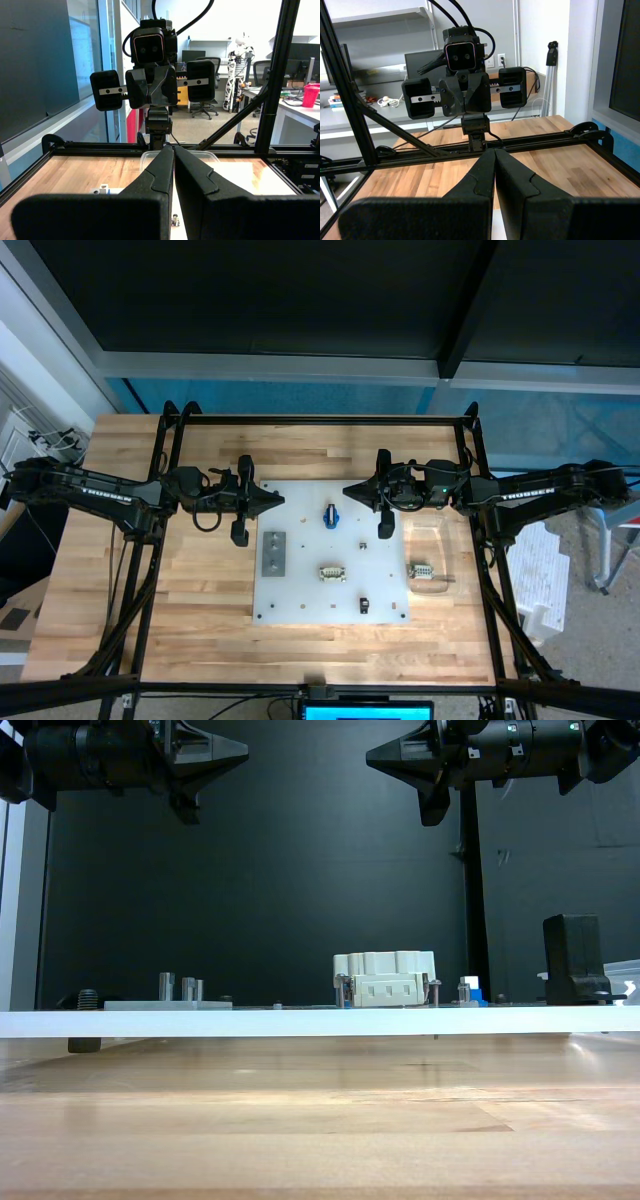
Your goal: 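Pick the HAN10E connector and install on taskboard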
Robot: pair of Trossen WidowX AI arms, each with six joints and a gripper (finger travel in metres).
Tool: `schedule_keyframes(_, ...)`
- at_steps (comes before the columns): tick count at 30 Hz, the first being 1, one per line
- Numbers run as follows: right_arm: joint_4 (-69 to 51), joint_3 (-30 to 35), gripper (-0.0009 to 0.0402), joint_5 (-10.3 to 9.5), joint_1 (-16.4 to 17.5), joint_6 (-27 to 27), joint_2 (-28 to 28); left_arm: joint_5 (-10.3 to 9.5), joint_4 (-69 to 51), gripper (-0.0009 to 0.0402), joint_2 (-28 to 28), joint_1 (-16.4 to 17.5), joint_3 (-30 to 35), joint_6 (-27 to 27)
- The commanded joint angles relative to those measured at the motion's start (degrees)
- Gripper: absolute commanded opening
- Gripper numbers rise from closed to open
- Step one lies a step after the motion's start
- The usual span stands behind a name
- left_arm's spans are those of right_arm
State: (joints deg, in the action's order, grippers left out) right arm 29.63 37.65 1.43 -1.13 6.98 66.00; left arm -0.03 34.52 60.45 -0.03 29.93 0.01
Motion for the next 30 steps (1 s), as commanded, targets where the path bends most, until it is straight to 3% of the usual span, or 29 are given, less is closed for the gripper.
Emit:
schedule_keyframes(1,-0.02,0.0,0.0,0.04,0.04,0.04,0.0,0.02,0.0,0.0001,0.02,0.02,0.02,0.0)
schedule_keyframes(12,-1.22,0.22,0.0,0.04,0.07,1.11,0.0,0.02,0.0,0.0001,0.02,0.02,0.02,0.0)
schedule_keyframes(20,-26.67,8.22,0.0,0.07,1.31,1.49,0.11,0.02,0.0,0.0001,0.02,0.04,0.02,0.0)
schedule_keyframes(30,-49.46,16.68,0.0,0.09,4.79,3.45,0.11,0.02,0.0,0.0001,0.02,0.02,0.02,0.0)
